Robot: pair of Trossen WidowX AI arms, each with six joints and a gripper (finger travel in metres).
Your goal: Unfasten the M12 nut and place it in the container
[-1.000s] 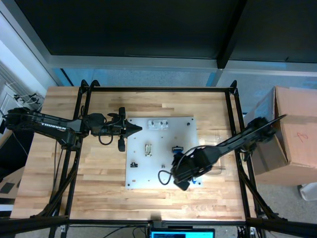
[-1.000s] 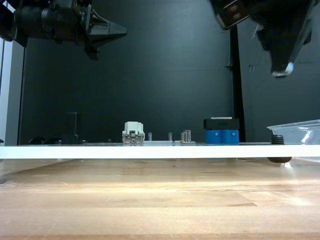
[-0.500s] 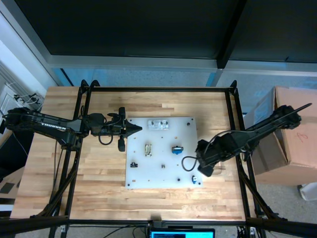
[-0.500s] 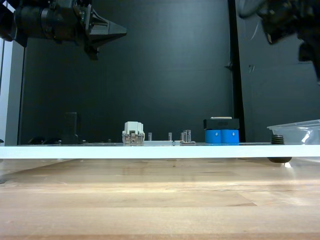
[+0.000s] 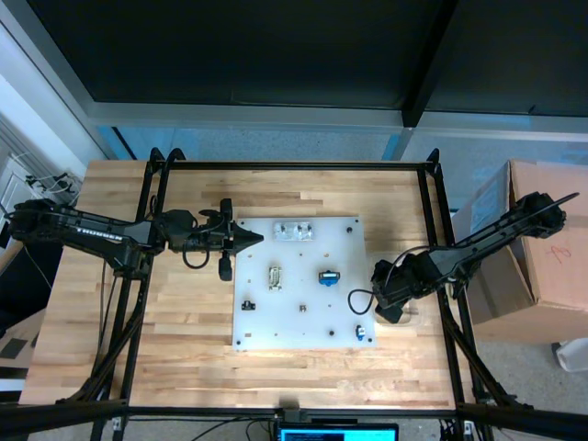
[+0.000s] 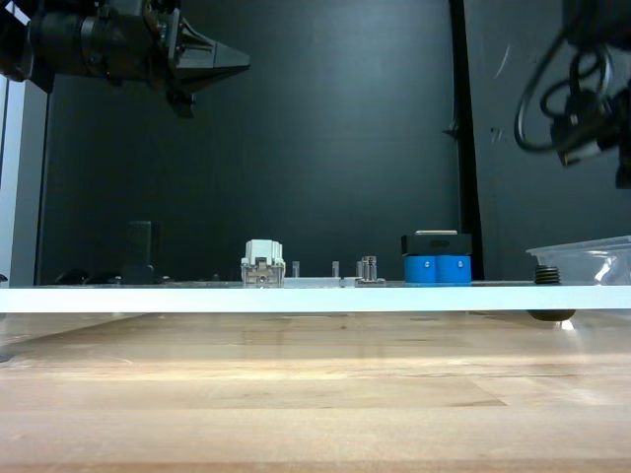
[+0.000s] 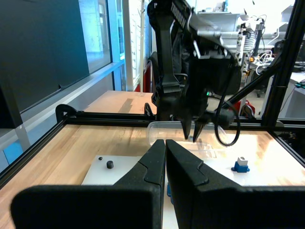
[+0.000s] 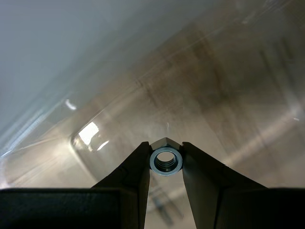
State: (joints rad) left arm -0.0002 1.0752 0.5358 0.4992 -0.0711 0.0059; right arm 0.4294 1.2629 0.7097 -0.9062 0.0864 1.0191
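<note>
1. Pinched in the right claw (image 8: 165, 147): the silver M12 nut (image 8: 166, 161), above the clear container (image 6: 590, 248), just right of the white board (image 5: 276, 317).
2. Bare and ribbed, at the board's near right edge: the black stud (image 6: 546, 275).
3. Pressed together, high over the board's far left edge: the left claw (image 7: 165, 143).

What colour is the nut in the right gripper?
Silver; the nut shows best in the right wrist view.

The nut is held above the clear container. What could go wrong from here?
The right pincer grips the nut only at its very tip, so it may slip early. It hangs high over the container, near one corner; a dropped nut might bounce out. The left pincer, shut, hovers at the board's far left edge, probably no hazard.
</note>
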